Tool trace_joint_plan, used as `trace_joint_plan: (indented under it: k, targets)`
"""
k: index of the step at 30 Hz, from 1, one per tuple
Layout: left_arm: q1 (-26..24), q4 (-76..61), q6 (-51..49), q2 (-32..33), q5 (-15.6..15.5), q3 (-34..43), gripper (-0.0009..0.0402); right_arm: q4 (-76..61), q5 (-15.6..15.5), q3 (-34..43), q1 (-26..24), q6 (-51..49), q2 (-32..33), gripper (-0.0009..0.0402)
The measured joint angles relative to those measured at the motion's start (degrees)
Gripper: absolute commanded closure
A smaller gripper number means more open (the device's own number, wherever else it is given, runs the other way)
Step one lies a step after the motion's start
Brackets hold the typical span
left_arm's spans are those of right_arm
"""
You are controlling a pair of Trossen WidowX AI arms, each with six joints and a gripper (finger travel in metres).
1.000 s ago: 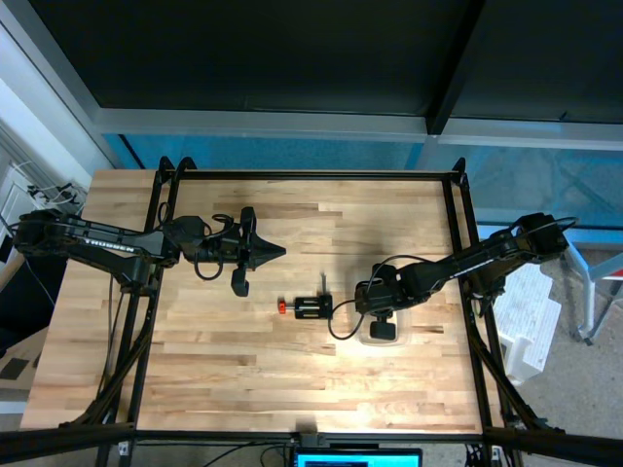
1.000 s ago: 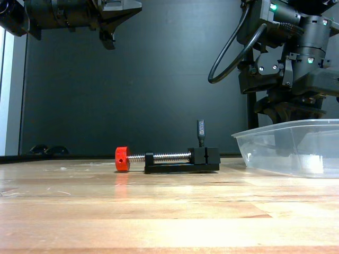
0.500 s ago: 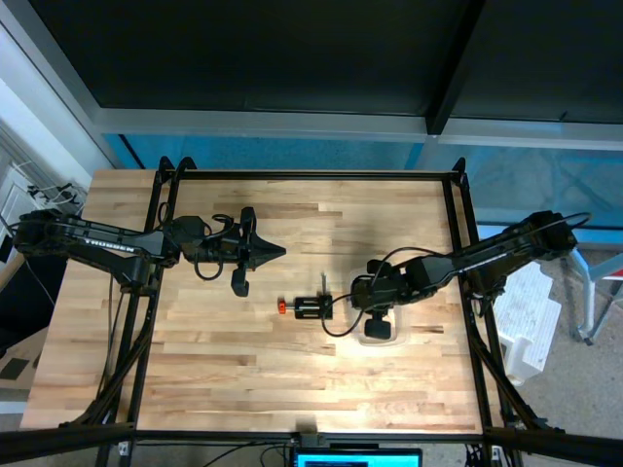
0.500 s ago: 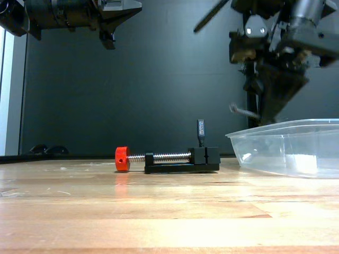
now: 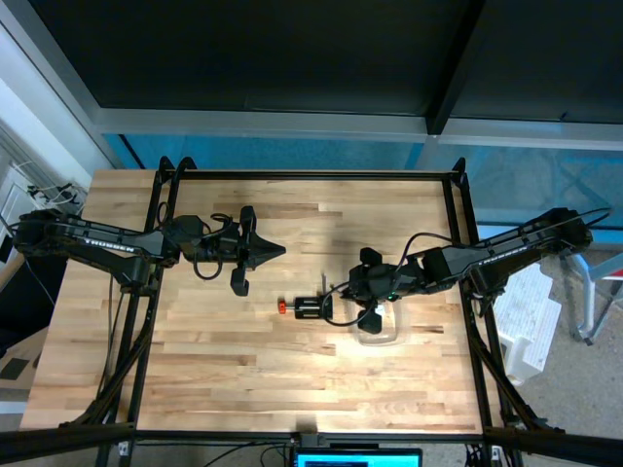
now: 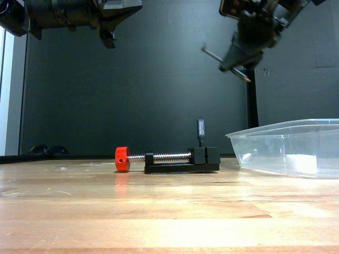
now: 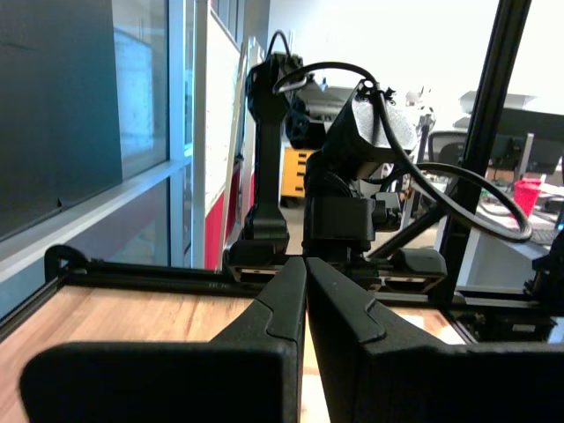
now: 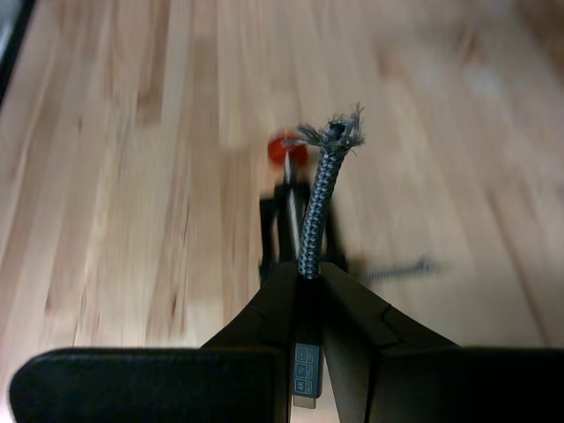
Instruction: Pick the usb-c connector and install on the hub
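Grasping the grey braided usb-c connector [image 8: 306, 370], your right gripper [image 8: 306, 275] has both fingers clenched on the plug body. The short cable stub runs out past the fingertips to a frayed end. The connector is held in the air, clear of its seat.

- High view: the right gripper hangs over the wooden table [image 5: 243, 370], just at 3 o'clock of the small black screw vise with a red knob [image 5: 310, 307]. It is above the 11 o'clock corner of the clear plastic container [image 5: 384, 336].
- Low view: the right gripper sits high and tilted, well above the vise and the container's rim. The cable stub pokes out of it at a slant.
- The slim dark upright hub [image 6: 201, 128] stands in the vise at the end away from the knob, with nothing plugged into its top. The vise lies flat on the table, and its knob points to 9 o'clock in the high view.
- The container rests on the table at 4 o'clock of the vise, near it but apart.
- Your left gripper [image 7: 306, 263] is clenched on nothing, its fingers pressed flat together. In the high view it hovers at 10 o'clock of the vise, well apart from it, and points toward 3 o'clock. In the low view it is high above the table.
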Motion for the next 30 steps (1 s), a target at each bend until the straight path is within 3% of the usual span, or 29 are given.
trace_joint_plan:
  k: [5, 8, 11, 14, 22, 30]
  targets:
    - [-0.02, 0.07, -0.02, 0.00, -0.09, 0.00, 0.0393, 7.58, 0.44, 0.00, -0.72, -2.40, -0.94, 0.0393]
    - [0.00, 0.00, -0.28, 0.07, 0.83, 0.00, 0.0390, 12.46, 2.49, 0.00, -1.73, -3.82, -1.01, 0.0394]
    - [-0.02, -0.09, -1.07, 0.98, -3.61, 0.00, 0.0375, 16.00, 7.52, 0.00, -2.34, -3.82, -1.01, 0.0393]
    - [0.02, -0.85, -1.09, 2.21, -4.85, 0.00, 0.0349, 19.43, 10.45, 0.00, -2.62, -3.93, -1.01, 0.0393]
    - [-0.02, -0.79, -1.25, 7.85, -1.97, 0.39, 0.0281, 25.79, 9.40, 0.00, -4.31, -7.28, -1.01, 0.0393]
    - [-0.39, 0.79, -1.55, 11.52, -1.22, 2.99, 0.0252, 32.28, 8.31, 0.00, -5.07, -9.46, -1.01, 0.0393]
